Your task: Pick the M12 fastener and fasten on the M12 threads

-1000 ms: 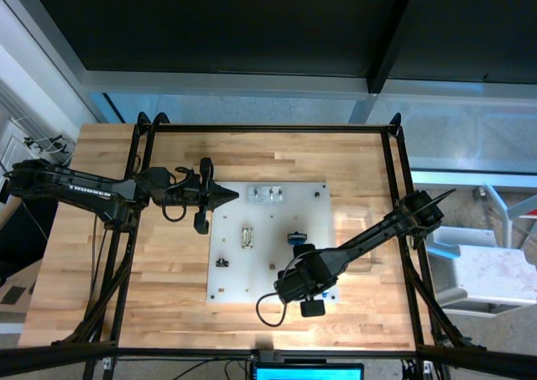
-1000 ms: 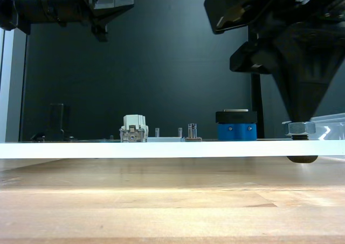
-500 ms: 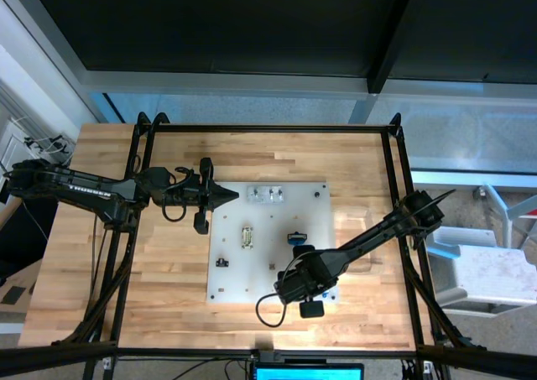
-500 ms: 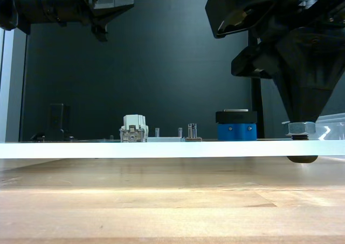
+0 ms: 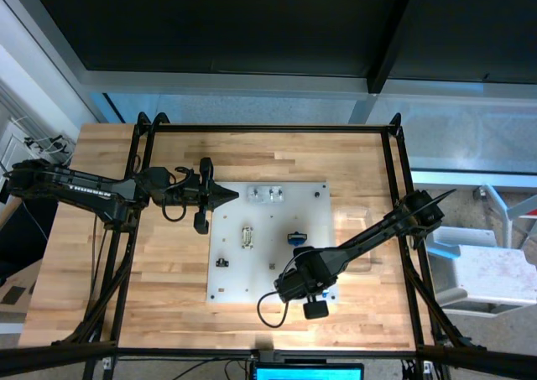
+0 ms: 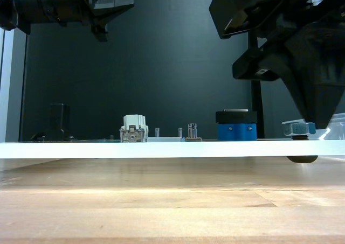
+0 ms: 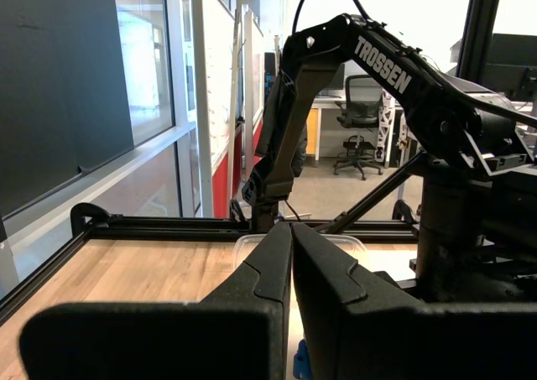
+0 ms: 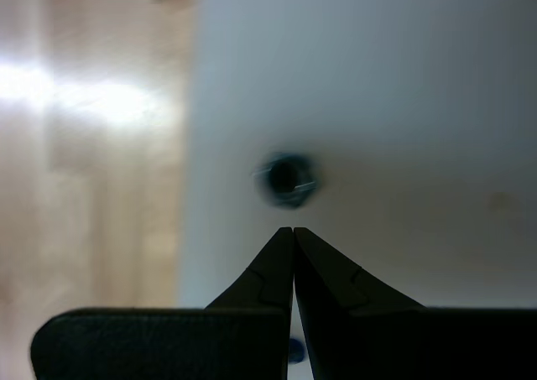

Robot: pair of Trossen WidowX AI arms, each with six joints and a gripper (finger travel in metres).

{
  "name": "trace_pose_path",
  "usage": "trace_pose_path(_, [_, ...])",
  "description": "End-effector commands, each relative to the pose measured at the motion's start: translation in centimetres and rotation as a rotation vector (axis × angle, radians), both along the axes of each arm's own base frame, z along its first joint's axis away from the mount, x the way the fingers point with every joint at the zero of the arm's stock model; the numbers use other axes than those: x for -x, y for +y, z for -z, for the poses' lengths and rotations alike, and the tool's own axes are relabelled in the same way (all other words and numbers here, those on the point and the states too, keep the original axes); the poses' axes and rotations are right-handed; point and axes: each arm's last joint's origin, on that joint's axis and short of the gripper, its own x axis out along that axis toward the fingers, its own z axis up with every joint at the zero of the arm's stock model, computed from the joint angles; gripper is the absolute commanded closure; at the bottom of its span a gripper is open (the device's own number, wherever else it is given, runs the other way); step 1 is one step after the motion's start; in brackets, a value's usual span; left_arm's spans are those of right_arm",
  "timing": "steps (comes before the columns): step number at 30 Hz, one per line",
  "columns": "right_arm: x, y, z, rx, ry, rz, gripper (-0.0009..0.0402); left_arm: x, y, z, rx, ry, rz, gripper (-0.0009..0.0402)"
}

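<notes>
The small silver M12 nut sits on its stud near the near right edge of the white board, and the stud's ribs are hidden. In the right wrist view the nut lies just ahead of my right gripper, whose fingers are shut on nothing. In the low view that gripper hangs beside the nut, slightly to its right. From above, the right arm covers the nut. My left gripper is shut and empty, parked high over the board's far left edge.
A blue block, a silver post and a white connector stand mid-board. A clear tray lies on the table to the right of the board. Black frame rails border the table.
My right gripper has slid off the top of the nut, to the right in the low view. The nut stays on its stud. The left arm has not moved.
</notes>
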Motion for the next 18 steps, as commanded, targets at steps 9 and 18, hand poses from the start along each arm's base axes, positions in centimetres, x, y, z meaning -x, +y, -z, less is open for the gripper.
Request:
trace_pose_path(9, [-0.26,-0.06,-0.07,0.044,-0.05,0.042,0.0393,0.0,0.0,-0.01,0.0,0.0,0.0,0.0393])
trace_pose_path(18, [-0.31,0.47,-0.14,-0.101,-0.008,-0.023,0.0393,-0.01,0.01,0.0,0.0,0.0,0.0,0.0393])
